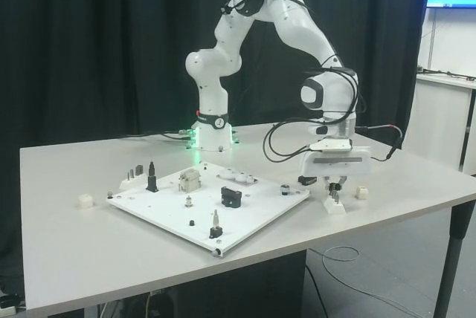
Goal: Pick round peg 4.
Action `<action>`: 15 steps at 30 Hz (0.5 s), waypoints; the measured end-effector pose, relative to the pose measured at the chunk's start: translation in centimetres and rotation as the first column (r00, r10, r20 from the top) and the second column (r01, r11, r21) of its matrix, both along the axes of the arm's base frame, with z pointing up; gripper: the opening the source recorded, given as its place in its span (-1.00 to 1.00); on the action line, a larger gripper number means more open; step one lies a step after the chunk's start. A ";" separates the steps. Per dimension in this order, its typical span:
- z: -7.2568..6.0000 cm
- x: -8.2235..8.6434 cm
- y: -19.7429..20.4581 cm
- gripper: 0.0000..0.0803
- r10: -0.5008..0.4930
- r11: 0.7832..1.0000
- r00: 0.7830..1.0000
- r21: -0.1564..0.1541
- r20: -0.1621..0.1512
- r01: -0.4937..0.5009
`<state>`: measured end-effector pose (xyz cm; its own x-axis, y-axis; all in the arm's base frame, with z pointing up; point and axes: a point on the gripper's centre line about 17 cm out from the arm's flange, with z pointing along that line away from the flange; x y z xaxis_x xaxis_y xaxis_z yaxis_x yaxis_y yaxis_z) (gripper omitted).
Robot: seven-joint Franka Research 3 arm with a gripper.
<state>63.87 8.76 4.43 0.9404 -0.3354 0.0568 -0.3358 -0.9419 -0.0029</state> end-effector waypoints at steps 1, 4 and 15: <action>0.3 0.0 0.0 -0.62 0.000 1.000 1.000 0.001 -0.004 0.000; 1.4 0.2 0.1 -0.62 -0.001 1.000 1.000 0.005 -0.014 0.001; 5.4 0.6 0.1 -0.62 0.005 1.000 0.999 0.009 -0.042 -0.004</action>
